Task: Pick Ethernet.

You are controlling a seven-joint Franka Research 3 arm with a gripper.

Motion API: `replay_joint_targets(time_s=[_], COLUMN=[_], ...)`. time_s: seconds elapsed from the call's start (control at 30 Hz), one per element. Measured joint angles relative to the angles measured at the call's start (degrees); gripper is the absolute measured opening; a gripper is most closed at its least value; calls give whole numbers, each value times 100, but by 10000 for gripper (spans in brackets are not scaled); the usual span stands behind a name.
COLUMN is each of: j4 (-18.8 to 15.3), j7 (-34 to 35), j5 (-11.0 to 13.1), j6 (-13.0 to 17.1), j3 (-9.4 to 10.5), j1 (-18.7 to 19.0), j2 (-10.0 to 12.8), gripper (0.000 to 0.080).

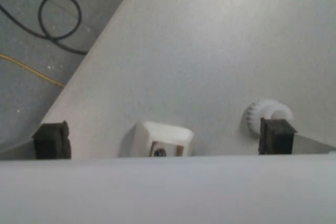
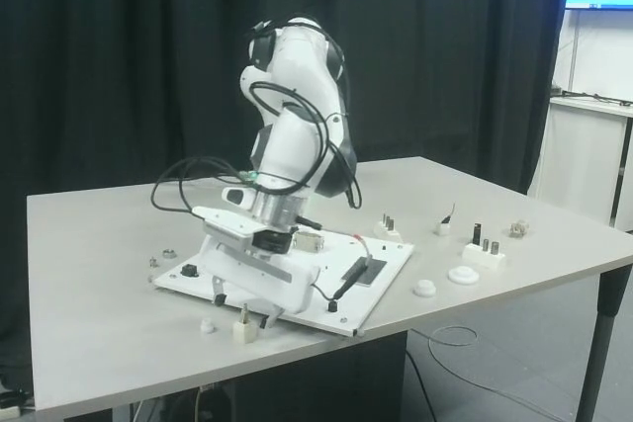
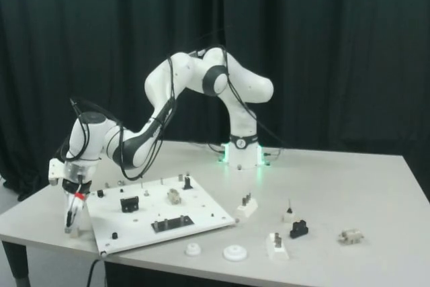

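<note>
One grey table point(image 2: 89, 244) is seen before a black curtain point(image 2: 119, 46), and one white arm point(image 2: 297, 126) is bolted on it, with green light shown at the base point(image 3: 232, 159). One white board point(image 2: 386, 274) is laid flat on the table, and the arm is bent down past the board's corner nearest the table edge.

One gripper point(image 1: 164, 138) is carried low over that spot. Its two black fingertips point(image 1: 51, 140) are held wide apart, and nothing is gripped by them.

The Ethernet piece point(image 1: 160, 140), a single small white block with a socket face, is found on the bare table just off the board. In the first room view it lies at about 7 o'clock from the board's middle. It stands directly beneath the spread fingers and between them, untouched. Whether it is a plug or a socket cannot be told.

One small white gear point(image 1: 268, 113) lies near the block; in the first room view it is seen at 9 o'clock from it.

At 3 o'clock from the board in the second room view, loose parts are scattered well apart: two white discs point(image 3: 235, 253), three small white blocks point(image 3: 246, 206) with pins, one black piece point(image 3: 299, 230) and one metal piece point(image 3: 350, 236).

One looped black cable point(image 1: 60, 17) is seen on the floor.
</note>
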Motion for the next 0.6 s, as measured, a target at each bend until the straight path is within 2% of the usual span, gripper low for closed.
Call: replay_joint_targets(time_s=[0.23, 0.6], j4=[149, 163], j7=[0, -1], j5=[0, 6], j6=[-30, -31], j3=[7, 8], j1=[-85, -96], j2=[126, 144], gripper=[800, 800])
